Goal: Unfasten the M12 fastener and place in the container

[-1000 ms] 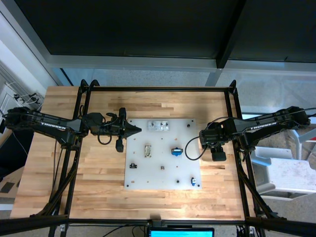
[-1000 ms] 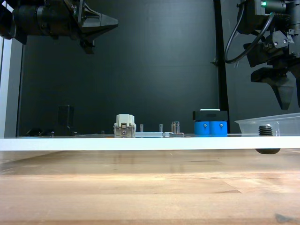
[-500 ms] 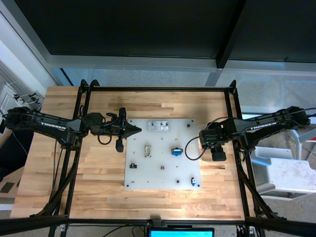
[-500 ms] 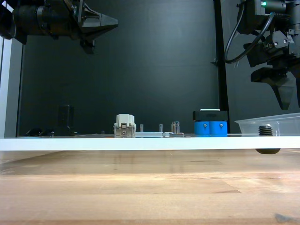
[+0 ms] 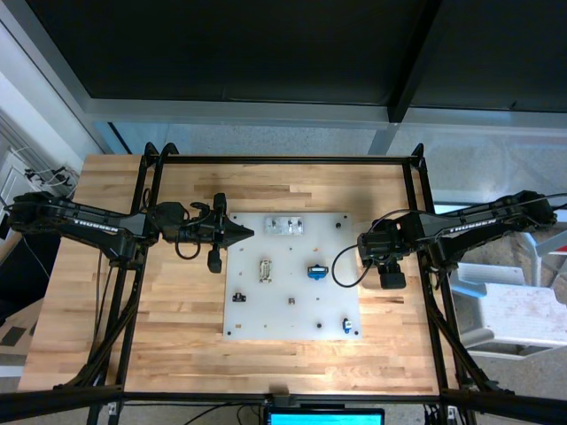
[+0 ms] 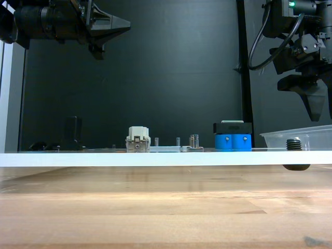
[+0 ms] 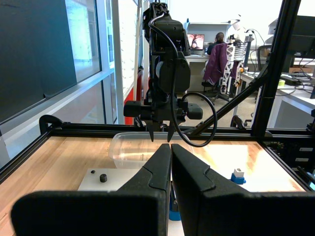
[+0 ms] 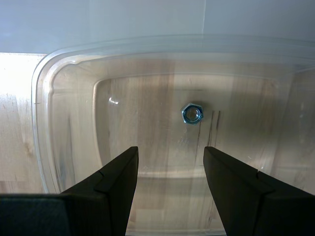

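Note:
The small silver nut [image 8: 192, 113] lies flat on the floor of the clear container [image 8: 59, 123], which stands on the wood just right of the white board [image 5: 266, 310]. My right gripper [image 8: 171, 150] hangs open above the container with nothing between its fingers; the low view shows it [image 6: 315, 106] well above the tray's rim [image 6: 295, 134]. The black ribbed stud [image 6: 294, 143] stands bare near the board's near right edge [image 5: 319, 324]. My left gripper [image 5: 244, 233] hovers shut and empty high over the board's left edge [image 6: 123, 23].
On the board stand a blue block [image 6: 232, 139], a beige connector [image 6: 137, 141], a silver post [image 6: 194, 141] and a small blue part [image 5: 349, 327]. A black post [image 7: 103, 177] stands at its far right corner. Black frame bars run around the table.

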